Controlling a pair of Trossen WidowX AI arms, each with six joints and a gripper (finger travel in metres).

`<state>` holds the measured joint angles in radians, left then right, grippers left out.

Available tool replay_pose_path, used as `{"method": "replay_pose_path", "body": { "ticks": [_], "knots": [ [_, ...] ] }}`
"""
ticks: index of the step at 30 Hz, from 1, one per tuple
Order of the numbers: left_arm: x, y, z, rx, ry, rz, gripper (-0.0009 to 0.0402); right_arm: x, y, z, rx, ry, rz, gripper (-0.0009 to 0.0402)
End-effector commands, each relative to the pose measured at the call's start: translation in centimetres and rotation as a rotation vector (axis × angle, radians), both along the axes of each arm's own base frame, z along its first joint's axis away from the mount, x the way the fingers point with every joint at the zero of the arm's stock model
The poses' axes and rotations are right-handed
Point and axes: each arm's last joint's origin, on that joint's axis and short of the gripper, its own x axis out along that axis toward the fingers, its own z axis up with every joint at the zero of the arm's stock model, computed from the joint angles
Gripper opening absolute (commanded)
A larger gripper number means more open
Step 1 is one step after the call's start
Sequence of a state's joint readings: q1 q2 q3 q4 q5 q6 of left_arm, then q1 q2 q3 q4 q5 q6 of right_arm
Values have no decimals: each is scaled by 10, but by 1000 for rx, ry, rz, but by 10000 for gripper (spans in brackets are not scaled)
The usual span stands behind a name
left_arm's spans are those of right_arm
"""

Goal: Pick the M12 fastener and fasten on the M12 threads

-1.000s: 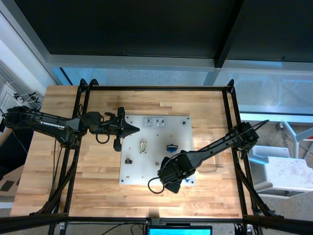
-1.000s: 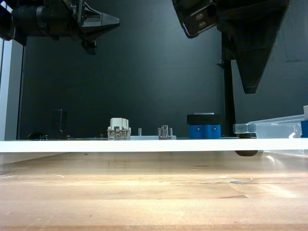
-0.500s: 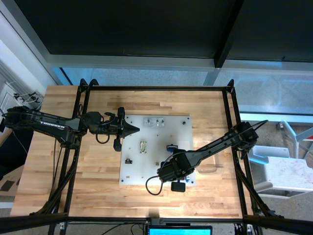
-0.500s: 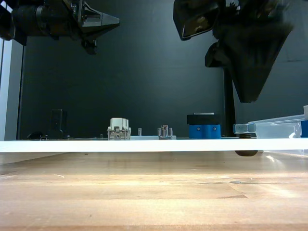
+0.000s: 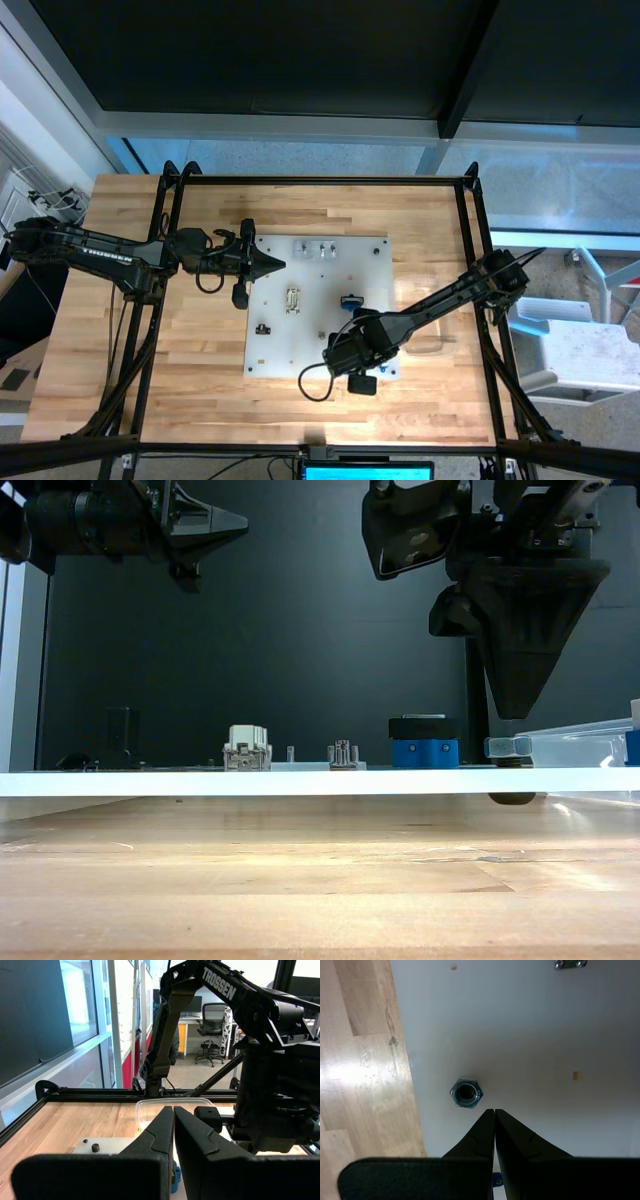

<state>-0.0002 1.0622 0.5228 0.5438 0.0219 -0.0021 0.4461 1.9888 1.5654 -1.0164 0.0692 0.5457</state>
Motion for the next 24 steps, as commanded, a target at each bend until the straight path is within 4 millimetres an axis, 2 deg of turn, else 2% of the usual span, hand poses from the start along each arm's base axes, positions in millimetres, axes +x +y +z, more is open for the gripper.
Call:
{"method": "replay_pose_path", "body": {
  "ticks": [1,8,17,22,24],
  "knots": [
    [0,0,0,0,0,0,0,-1,1,-3,-9,0,-10,0],
    [0,0,0,0,0,0,0,-2,2,-12,3,-22,-20,0],
    [0,0,0,0,0,0,0,-2,3,-13,10,-19,-13,0],
    [0,0,0,0,0,0,0,-5,10,-9,263,67,191,0],
    [0,0,0,0,0,0,0,-6,9,-7,265,70,196,0]
  ]
}}
